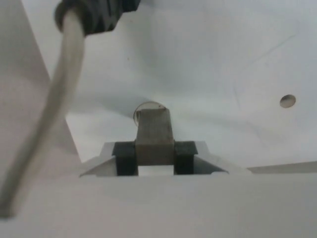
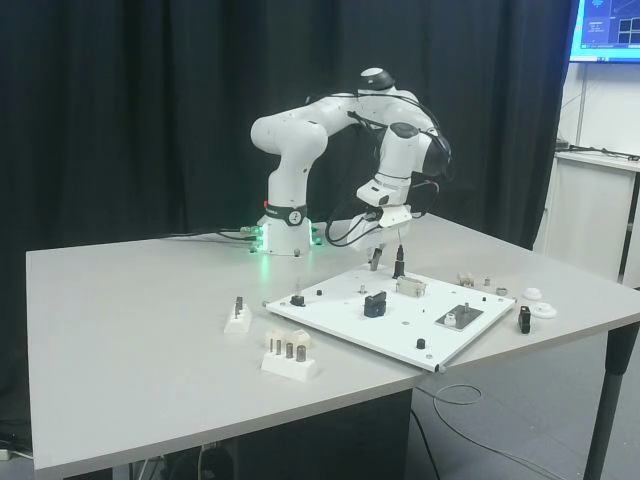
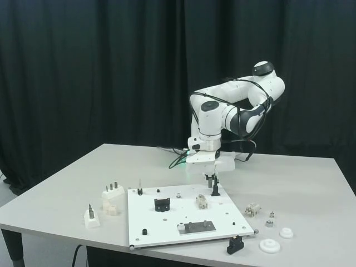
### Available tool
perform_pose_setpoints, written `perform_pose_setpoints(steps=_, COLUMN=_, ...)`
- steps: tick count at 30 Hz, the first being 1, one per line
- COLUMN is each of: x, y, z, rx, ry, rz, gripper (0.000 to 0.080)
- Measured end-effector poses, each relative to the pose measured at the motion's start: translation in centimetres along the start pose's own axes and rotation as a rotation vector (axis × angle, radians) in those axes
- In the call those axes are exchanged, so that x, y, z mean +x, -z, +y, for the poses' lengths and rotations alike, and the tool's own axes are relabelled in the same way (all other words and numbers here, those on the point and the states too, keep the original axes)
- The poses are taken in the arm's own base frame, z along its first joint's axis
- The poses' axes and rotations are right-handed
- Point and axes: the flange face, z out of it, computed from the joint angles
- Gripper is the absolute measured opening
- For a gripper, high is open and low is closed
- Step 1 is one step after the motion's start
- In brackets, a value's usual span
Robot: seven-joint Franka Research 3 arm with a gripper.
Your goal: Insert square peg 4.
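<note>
In the wrist view my gripper [image 1: 154, 154] is shut on a grey square peg [image 1: 154, 130], which points down between the two black fingers [image 1: 124, 157]. The peg's tip hangs just over a round pale opening [image 1: 146, 106] in the white board [image 1: 223, 59]; I cannot tell whether it touches. Both room views show the gripper [image 2: 385, 240] [image 3: 210, 178] low over the far edge of the white board [image 2: 330, 322] [image 3: 183, 219], with the arm bent above it.
A black fixture [image 2: 375, 303] [image 3: 162, 204] and a grey plate [image 2: 459, 317] stand on the board. White holder blocks with pegs [image 2: 289, 353] [image 3: 113, 196] sit beside it. Loose white rings [image 2: 541, 306] [image 3: 271, 245] lie near the table's edge. A cable [image 1: 59, 99] crosses the wrist view.
</note>
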Motion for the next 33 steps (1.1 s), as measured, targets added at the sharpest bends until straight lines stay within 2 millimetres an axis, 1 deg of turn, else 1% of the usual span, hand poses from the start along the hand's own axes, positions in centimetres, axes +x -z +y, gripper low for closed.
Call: perform_pose_setpoints(steps=33, x=-0.56, y=-0.23, z=-0.01, rx=-0.031, ry=0.016, rz=-0.019, gripper=0.0152)
